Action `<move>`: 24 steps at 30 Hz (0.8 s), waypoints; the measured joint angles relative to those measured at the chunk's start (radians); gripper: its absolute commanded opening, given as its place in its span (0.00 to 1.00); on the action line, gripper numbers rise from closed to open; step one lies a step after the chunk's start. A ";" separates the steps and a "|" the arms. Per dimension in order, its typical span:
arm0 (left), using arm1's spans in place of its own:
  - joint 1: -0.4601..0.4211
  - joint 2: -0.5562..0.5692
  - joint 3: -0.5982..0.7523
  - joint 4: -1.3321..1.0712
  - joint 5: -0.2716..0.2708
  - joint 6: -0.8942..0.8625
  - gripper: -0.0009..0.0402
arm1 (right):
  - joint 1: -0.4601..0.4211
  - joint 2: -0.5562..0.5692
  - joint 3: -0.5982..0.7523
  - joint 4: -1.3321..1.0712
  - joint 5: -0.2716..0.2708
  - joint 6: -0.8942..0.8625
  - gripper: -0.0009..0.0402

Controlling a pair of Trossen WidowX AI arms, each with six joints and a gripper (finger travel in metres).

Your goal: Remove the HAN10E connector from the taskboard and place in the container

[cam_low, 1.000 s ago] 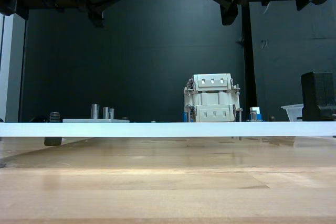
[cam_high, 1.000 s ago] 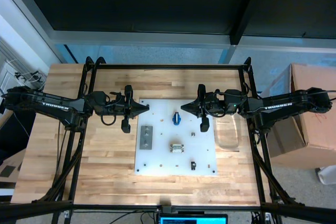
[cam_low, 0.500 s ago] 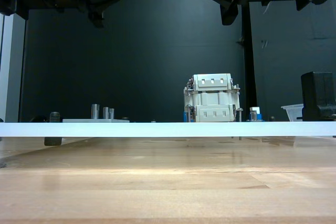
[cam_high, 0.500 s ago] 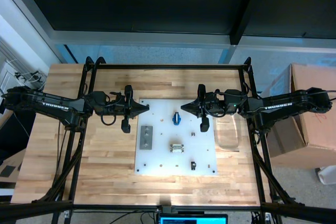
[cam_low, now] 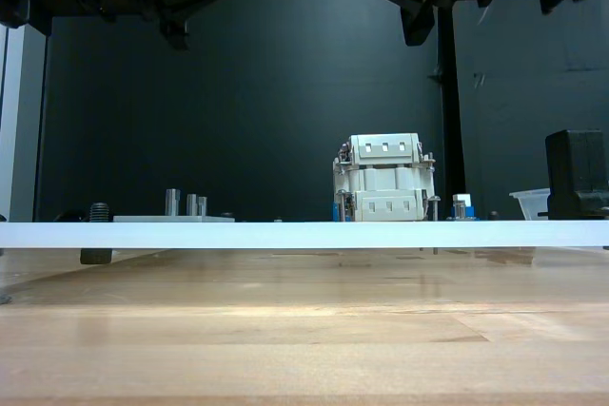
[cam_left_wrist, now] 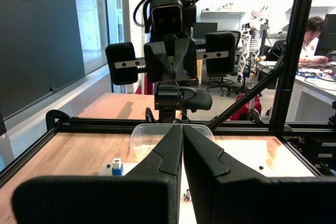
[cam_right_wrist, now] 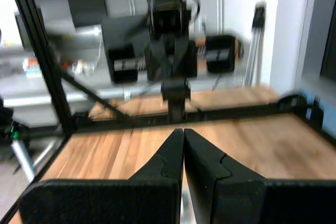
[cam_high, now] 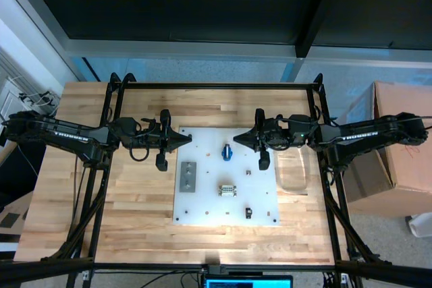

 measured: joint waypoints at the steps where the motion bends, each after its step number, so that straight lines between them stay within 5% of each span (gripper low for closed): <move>1: 0.000 0.000 0.000 0.000 0.000 0.000 0.02 | 0.011 0.002 0.031 -0.086 0.000 -0.002 0.02; 10: 0.000 0.000 0.000 0.000 0.000 0.000 0.02 | 0.151 0.146 0.373 -0.779 0.080 0.013 0.02; 18: 0.000 0.000 0.000 0.000 0.000 0.000 0.02 | 0.219 0.360 0.662 -1.192 0.079 0.125 0.03; 24: 0.000 0.000 0.000 0.000 0.000 0.000 0.02 | 0.233 0.537 0.869 -1.391 0.078 0.186 0.17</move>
